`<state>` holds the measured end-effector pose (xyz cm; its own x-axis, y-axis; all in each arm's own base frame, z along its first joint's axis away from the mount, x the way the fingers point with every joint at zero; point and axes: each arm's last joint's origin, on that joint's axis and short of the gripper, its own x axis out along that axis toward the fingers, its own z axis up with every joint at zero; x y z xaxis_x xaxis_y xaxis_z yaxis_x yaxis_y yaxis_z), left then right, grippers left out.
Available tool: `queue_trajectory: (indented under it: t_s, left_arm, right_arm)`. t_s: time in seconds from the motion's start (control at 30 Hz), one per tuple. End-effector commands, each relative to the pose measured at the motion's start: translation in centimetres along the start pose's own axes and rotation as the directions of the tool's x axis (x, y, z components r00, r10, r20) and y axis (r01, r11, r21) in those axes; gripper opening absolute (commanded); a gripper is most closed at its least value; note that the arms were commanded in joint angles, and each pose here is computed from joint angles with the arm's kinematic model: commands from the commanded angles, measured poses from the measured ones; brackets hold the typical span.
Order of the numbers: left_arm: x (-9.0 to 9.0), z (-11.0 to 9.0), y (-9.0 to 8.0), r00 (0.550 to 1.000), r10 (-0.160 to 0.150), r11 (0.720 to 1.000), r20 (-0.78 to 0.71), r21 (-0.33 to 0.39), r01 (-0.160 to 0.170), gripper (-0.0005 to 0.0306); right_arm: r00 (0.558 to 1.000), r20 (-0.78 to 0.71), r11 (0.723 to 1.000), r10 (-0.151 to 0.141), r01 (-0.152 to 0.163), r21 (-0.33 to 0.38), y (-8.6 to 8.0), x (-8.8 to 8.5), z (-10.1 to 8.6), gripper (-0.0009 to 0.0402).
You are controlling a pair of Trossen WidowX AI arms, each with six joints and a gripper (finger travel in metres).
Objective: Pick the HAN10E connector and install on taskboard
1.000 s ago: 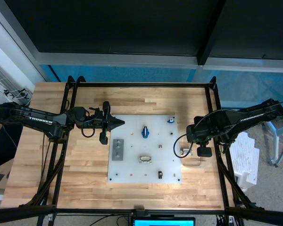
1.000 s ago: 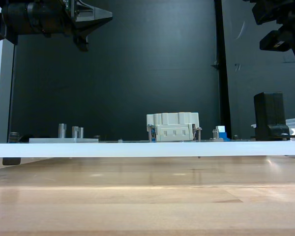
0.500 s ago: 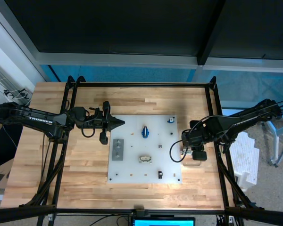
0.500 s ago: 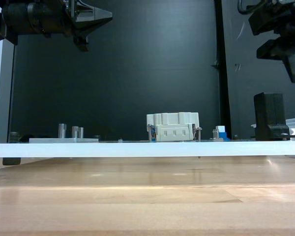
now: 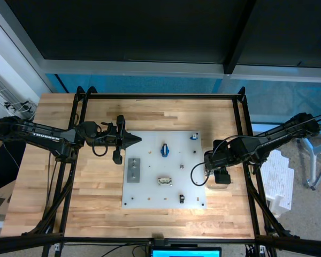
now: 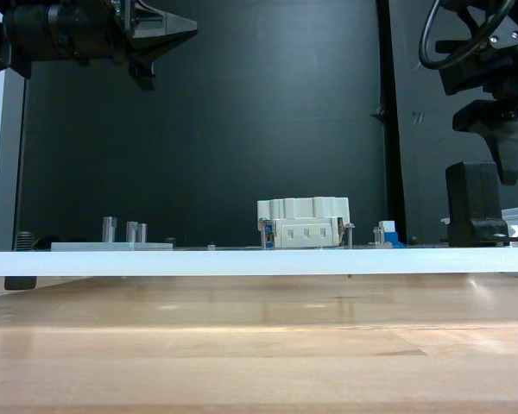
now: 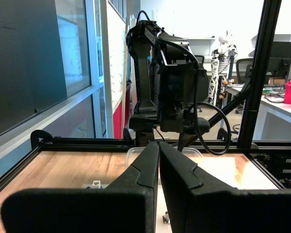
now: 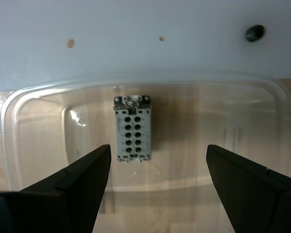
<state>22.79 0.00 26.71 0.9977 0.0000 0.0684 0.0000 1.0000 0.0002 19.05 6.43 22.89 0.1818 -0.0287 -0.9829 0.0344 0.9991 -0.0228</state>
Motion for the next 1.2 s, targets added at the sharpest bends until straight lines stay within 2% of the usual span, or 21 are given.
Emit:
queue_trajectory:
  t_s: [0.03, 0.37, 0.47, 0.77, 0.93, 1.0, 1.2]
  left_arm:
    - [0.0, 0.0, 0.0, 1.000, 0.000, 1.000, 0.001, 0.000, 0.000, 0.0001]
    - [0.0, 0.0, 0.0, 1.000, 0.000, 1.000, 0.000, 0.000, 0.000, 0.0001]
    - [0.0, 0.0, 0.0, 1.000, 0.000, 1.000, 0.000, 0.000, 0.000, 0.0001]
    - [0.0, 0.0, 0.0, 1.000, 0.000, 1.000, 0.001, 0.000, 0.000, 0.0001]
    - [0.0, 0.0, 0.0, 1.000, 0.000, 1.000, 0.001, 0.000, 0.000, 0.0001]
    - [0.0, 0.0, 0.0, 1.000, 0.000, 1.000, 0.000, 0.000, 0.000, 0.0001]
    - [0.0, 0.0, 0.0, 1.000, 0.000, 1.000, 0.000, 0.000, 0.000, 0.0001]
  right_arm:
    - [1.000, -0.011, 1.000, -0.004, 0.004, -0.007, 0.2, 0.6, 0.1, 0.0275]
    - [0.999, -0.031, 0.999, -0.006, 0.005, -0.038, 1.0, 3.1, 0.1, 0.0275]
    - [1.000, -0.012, 0.999, 0.008, -0.008, -0.044, 1.2, 3.5, 0.0, 0.0275]
    - [1.000, -0.007, 0.998, 0.019, -0.019, -0.052, 1.4, 4.4, -0.4, 0.0275]
    - [1.000, -0.026, 0.998, 0.010, -0.011, -0.057, 1.4, 4.9, -0.5, 0.0275]
    - [0.999, -0.034, 0.998, 0.025, -0.027, -0.061, 1.5, 5.1, -0.5, 0.0275]
    - [0.999, -0.033, 0.998, 0.026, -0.028, -0.062, 1.5, 5.5, -0.6, 0.0275]
